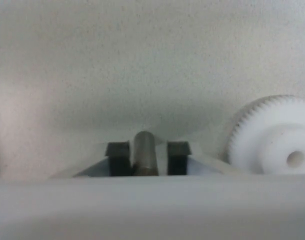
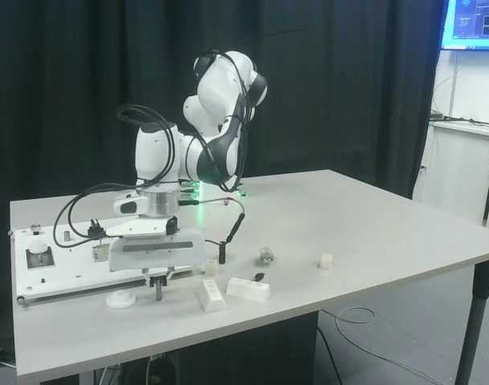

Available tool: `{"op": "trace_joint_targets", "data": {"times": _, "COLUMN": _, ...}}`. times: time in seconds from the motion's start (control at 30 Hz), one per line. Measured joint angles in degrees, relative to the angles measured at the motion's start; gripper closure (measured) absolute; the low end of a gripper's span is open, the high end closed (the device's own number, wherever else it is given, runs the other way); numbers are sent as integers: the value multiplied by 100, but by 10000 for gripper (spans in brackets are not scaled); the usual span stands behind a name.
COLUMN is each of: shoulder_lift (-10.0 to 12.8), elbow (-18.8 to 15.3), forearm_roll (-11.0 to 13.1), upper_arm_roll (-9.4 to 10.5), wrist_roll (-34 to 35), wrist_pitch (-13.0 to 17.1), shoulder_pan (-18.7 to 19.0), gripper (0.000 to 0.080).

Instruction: Pick round peg 3.

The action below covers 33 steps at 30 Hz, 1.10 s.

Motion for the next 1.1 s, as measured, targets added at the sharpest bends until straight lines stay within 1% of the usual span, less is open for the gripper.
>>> {"op": "trace_joint_targets", "data": {"times": 0.03, "shoulder_lift": -1, "elbow": 2, "forearm_roll": 2, "upper_arm_roll": 0, "wrist_roll": 2, "wrist_pitch": 0, "shoulder_pan": -1, "gripper": 600}}
{"op": "trace_joint_targets", "data": {"times": 0.17, "shoulder_lift": -1, "elbow": 4, "forearm_roll": 12, "upper_arm_roll": 0, "wrist_roll": 4, "wrist_pitch": 0, "shoulder_pan": -3, "gripper": 600}}
{"op": "trace_joint_targets", "data": {"times": 0.2, "shoulder_lift": -1, "elbow": 4, "forearm_roll": 15, "upper_arm_roll": 0, "wrist_roll": 4, "wrist_pitch": 0, "shoulder_pan": -3, "gripper": 694}}
{"op": "trace_joint_targets", "data": {"times": 0.63, "shoulder_lift": -26, "elbow": 43, "forearm_roll": 43, "upper_arm_roll": -1, "wrist_roll": 29, "wrist_pitch": -11, "shoulder_pan": 1, "gripper": 694}}
{"op": "trace_joint_targets", "data": {"times": 0.8, "shoulder_lift": -126, "elbow": 59, "forearm_roll": 40, "upper_arm_roll": -18, "wrist_roll": 33, "wrist_pitch": -71, "shoulder_pan": 1, "gripper": 694}}
{"op": "trace_joint_targets", "data": {"times": 1.1, "shoulder_lift": -325, "elbow": 62, "forearm_roll": 27, "upper_arm_roll": -55, "wrist_roll": 33, "wrist_pitch": -284, "shoulder_pan": 2, "gripper": 695}}
